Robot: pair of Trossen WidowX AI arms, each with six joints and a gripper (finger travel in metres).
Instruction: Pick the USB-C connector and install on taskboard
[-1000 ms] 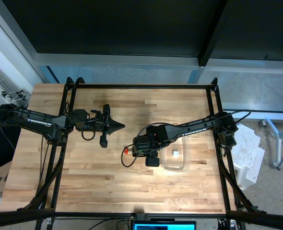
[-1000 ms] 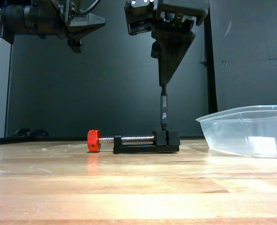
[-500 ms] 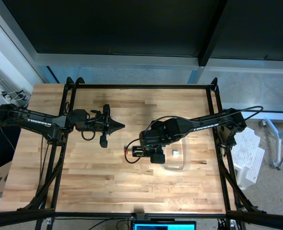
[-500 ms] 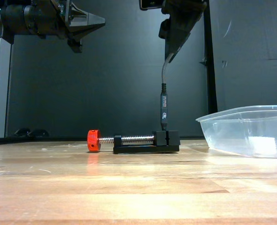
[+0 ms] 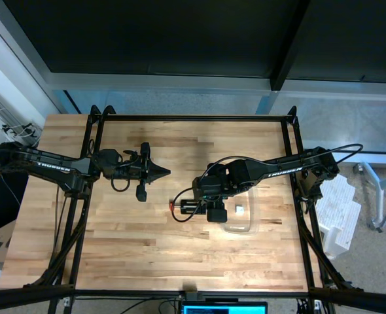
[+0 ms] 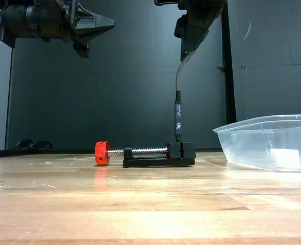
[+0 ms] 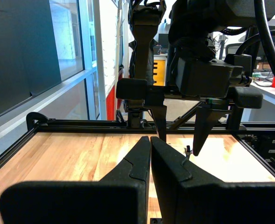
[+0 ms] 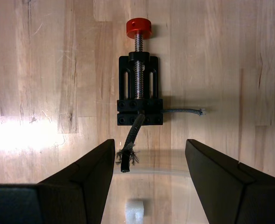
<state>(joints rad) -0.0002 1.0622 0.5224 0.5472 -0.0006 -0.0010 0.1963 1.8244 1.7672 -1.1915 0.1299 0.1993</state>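
Note:
The taskboard [image 6: 186, 152] is a small black block with a threaded screw and a red-orange knob [image 6: 101, 152], resting on the wooden table [image 6: 150, 204]. The USB-C connector [image 6: 178, 118] stands upright in the block's right end, and its short cable curves upward. My right gripper [image 6: 191, 43] hangs above it, open. In the right wrist view the frayed cable end [image 8: 124, 161] lies free between the spread fingers [image 8: 93, 177], over the taskboard [image 8: 149, 114]. The left gripper [image 5: 167, 173] is shut, held high at the left, well away from the taskboard [image 5: 188, 207].
A clear plastic tray [image 6: 262, 143] sits just right of the block, holding a tiny whitish square piece [image 8: 133, 211]. A black frame [image 5: 193, 118] rims the table. Bare wood lies to the left and toward the near edge.
My right gripper has let go of the connector and risen. The connector stays upright in the block, its cable now bending free. The left arm has not moved.

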